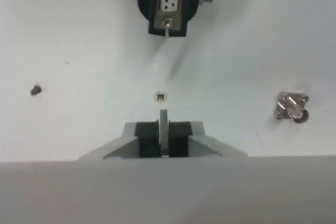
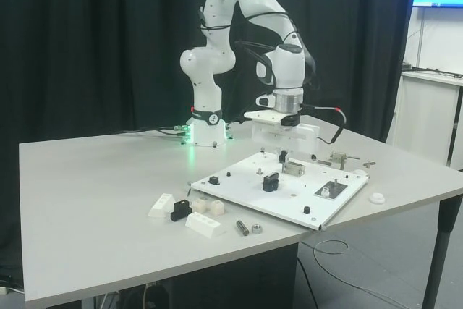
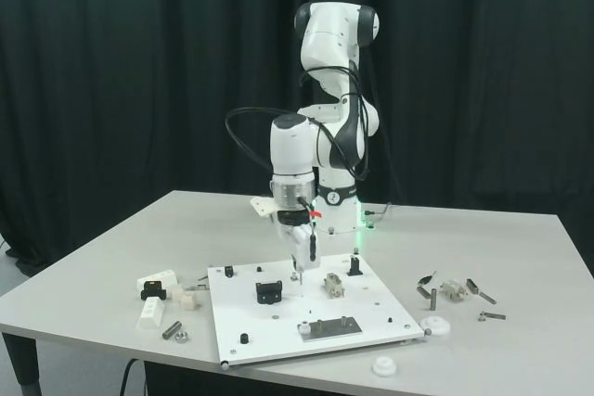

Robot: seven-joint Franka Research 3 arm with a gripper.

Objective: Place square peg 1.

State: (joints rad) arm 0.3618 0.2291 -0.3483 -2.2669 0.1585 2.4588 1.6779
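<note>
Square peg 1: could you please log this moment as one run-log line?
gripper: shut on square peg 1 | peg: upright, above white board | target: square hole, empty | phase: aligning, not yet inserted

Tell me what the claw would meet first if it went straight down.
Probably the white board: the claw holds the square peg, whose tip looks near the small square hole, though alignment is unclear.

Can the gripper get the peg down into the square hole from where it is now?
Probably yes. The gripper holds the peg just short of the square hole, and the white board between them is bare. The black connector lies well beyond the hole.
</note>
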